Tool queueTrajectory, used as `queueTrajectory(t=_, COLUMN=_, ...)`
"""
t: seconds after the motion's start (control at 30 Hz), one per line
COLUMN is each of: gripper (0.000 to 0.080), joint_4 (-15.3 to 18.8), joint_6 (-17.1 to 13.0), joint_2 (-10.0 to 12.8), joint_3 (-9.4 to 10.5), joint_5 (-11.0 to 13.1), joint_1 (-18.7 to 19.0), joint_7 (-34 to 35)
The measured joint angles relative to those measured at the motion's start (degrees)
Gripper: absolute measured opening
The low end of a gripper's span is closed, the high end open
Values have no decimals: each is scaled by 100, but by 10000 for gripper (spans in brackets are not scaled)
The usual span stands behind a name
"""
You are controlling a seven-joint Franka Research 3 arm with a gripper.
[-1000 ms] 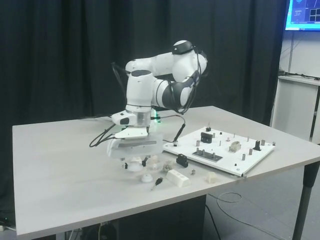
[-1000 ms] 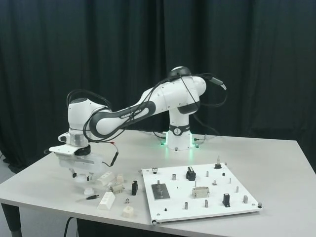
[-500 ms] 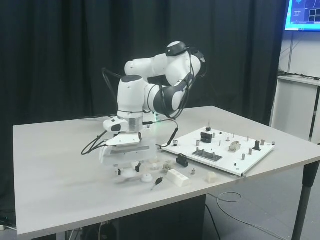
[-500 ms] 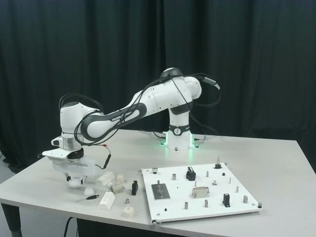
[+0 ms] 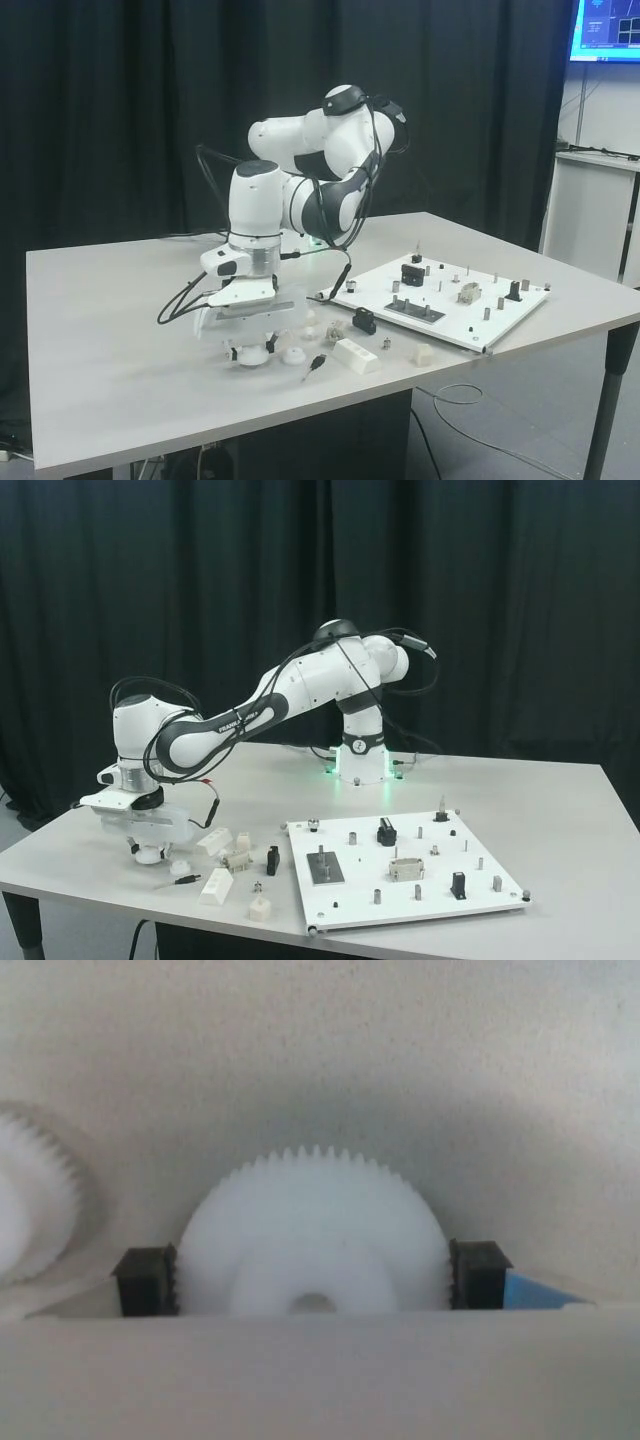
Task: Place large gear.
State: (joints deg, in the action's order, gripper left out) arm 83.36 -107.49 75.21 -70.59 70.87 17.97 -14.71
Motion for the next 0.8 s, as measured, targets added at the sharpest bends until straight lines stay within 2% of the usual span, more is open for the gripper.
queueTrajectory(t=0.37, gripper=593, joint_4=-206, joint_6=-4, joint_2=-20, joint_3=173, joint_5=-57, joint_1=-184, joint_7=31)
queueTrajectory(t=0.7, gripper=593, joint_4=-392, joint_6=-3, joint_2=-109, joint_3=239, joint_5=-251, joint_1=-322, joint_7=134)
queueTrajectory(t=0.73, gripper=789, joint_4=-411, joint_6=3, joint_2=-122, joint_3=239, joint_5=-270, joint_1=-330, joint_7=143)
queueTrajectory(t=0.8, gripper=789, joint_4=-443, joint_6=19, joint_2=-151, joint_3=239, joint_5=-304, joint_1=-342, joint_7=169)
